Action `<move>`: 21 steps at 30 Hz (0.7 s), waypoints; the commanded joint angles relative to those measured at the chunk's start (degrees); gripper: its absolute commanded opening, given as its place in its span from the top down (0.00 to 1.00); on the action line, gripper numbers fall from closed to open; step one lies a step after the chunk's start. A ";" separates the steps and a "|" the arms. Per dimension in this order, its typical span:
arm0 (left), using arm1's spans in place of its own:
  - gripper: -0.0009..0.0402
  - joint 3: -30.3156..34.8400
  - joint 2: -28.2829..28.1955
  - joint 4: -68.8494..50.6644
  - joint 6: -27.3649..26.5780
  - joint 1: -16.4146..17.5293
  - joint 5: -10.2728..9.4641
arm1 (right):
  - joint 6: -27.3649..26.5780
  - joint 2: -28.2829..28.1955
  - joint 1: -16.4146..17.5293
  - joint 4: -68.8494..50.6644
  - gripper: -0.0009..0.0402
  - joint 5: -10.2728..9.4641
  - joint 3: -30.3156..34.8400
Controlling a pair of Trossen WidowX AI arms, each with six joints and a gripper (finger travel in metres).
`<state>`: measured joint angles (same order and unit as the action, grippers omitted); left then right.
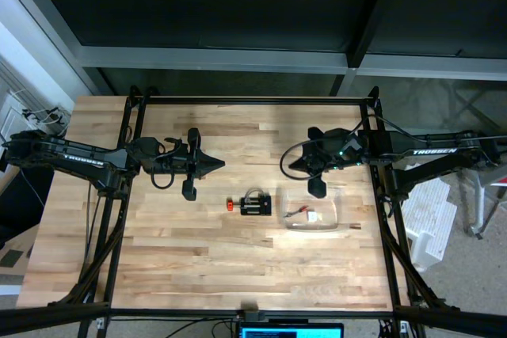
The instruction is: Remove the RCA connector from the receptacle and place in the container
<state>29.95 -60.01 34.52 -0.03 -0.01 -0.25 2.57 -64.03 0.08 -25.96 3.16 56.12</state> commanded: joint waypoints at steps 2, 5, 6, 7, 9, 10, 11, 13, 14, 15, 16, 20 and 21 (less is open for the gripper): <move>0.98 0.00 0.00 0.02 0.02 0.02 0.02 | -2.12 0.02 -0.09 10.86 0.98 -0.24 -1.75; 0.98 0.00 0.00 0.02 0.00 0.00 0.02 | -3.06 0.37 -0.09 18.62 0.98 -0.31 -3.87; 0.98 0.00 0.00 0.02 0.00 0.00 0.02 | -3.13 0.61 -0.09 20.96 0.98 -0.37 -4.68; 0.98 0.00 0.00 0.02 0.02 0.02 0.02 | -3.28 0.70 -0.09 23.08 0.98 -0.44 -5.46; 0.98 0.00 0.00 0.02 0.00 0.00 0.02 | -3.56 0.94 -0.11 27.02 0.98 -1.60 -7.08; 0.98 0.00 0.00 0.02 0.00 0.00 0.00 | -3.52 1.05 -0.11 29.27 0.98 -1.68 -8.07; 0.98 0.00 0.00 0.02 0.02 0.02 0.02 | -3.50 1.07 -0.09 31.47 0.98 -1.70 -9.05; 0.98 0.00 0.00 0.02 0.00 0.00 0.02 | -2.93 1.49 -0.09 35.34 0.98 -1.73 -10.88; 0.98 0.00 0.00 0.02 0.00 0.00 0.02 | -2.62 1.62 -0.09 37.48 0.98 -1.73 -11.87; 0.98 0.00 0.00 0.02 0.00 0.02 0.02 | -2.25 1.73 -0.07 39.58 0.98 -1.73 -12.83; 0.98 0.00 0.00 0.02 0.02 0.02 0.02 | -1.90 1.81 -0.09 41.44 0.98 -1.70 -13.70; 0.98 0.00 0.00 0.02 0.00 0.02 0.02 | -0.83 1.95 -0.09 47.95 0.98 -1.68 -16.90; 0.98 0.00 0.00 0.02 0.00 0.02 0.00 | -0.90 1.95 -0.09 48.72 0.98 -1.68 -17.46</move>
